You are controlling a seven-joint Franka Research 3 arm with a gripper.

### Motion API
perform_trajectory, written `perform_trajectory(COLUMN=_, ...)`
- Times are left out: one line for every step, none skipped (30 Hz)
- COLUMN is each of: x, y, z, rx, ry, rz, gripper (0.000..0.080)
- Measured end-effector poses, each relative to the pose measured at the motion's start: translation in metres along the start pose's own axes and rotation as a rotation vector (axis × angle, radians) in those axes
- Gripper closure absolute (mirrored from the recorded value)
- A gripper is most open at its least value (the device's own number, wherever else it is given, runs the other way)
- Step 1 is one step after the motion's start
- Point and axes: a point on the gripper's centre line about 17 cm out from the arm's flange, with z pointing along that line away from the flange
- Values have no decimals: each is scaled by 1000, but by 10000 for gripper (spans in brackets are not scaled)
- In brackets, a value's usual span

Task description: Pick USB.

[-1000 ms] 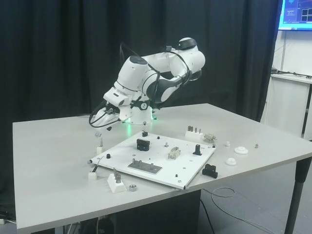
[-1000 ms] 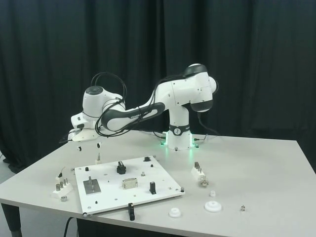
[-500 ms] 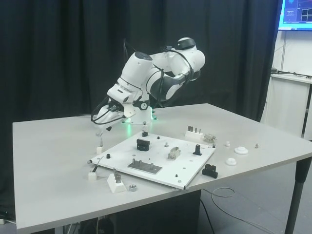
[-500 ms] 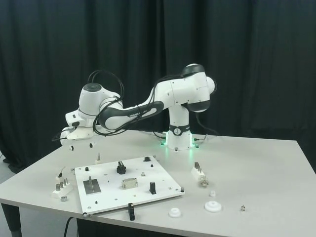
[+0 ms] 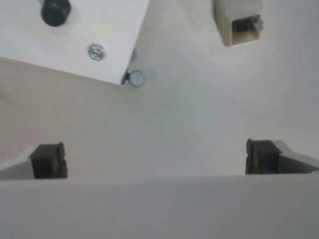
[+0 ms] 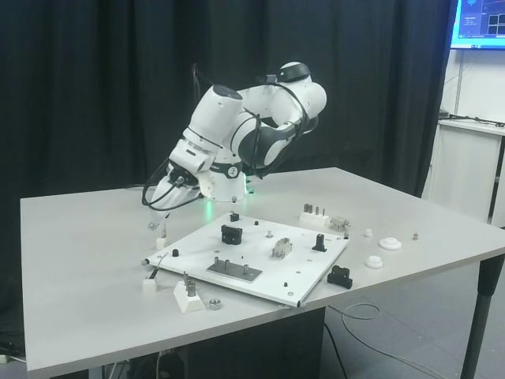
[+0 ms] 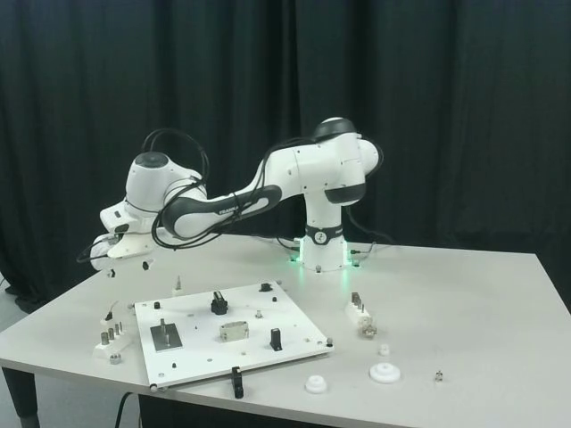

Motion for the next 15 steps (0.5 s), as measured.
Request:
perform_trajectory(x=0, y=3, z=1, rx=-2, ry=0, rz=-7, gripper=3)
perform_trajectory(x=0, y=5, z=2, rx=-3, ry=0, rz=-14, gripper=3)
perform_trajectory(x=0, y=7, z=3, rx=-4, ry=1, rz=-21, gripper=3)
perform_trajectory(x=0, y=10, z=3, rx=-5, ry=1, rz=-29, gripper=3)
perform_trajectory(x=0, y=12, z=4, rx=-7, ry=1, rz=-37, gripper=3)
perform_trajectory(x=-1, y=14, z=4, rx=-8, ry=0, rz=-45, gripper=3)
perform_trajectory(x=-1, y=16, z=5, rx=-9, ry=-1, rz=-53, gripper=3)
perform_trajectory(x=-1, y=18, z=5, rx=-11, ry=-1, rz=-62, gripper=3)
perform_trajectory(x=0, y=20, z=5, rx=-12, ry=-1, rz=-72, gripper=3)
perform_trajectory(x=1, y=22, z=6, rx=-12, ry=0, rz=-81, gripper=3)
perform_trajectory(x=3, y=24, z=7, rx=-13, ry=2, rz=-92, gripper=3)
perform_trajectory(x=4, y=26, z=7, rx=-14, ry=4, rz=-101, gripper=3)
perform_trajectory(x=6, y=27, z=8, rx=-16, ry=7, rz=-110, gripper=3)
perform_trajectory(x=8, y=29, z=9, rx=-17, ry=11, rz=-119, gripper=3)
perform_trajectory(x=11, y=31, z=10, rx=-20, ry=15, rz=-128, gripper=3)
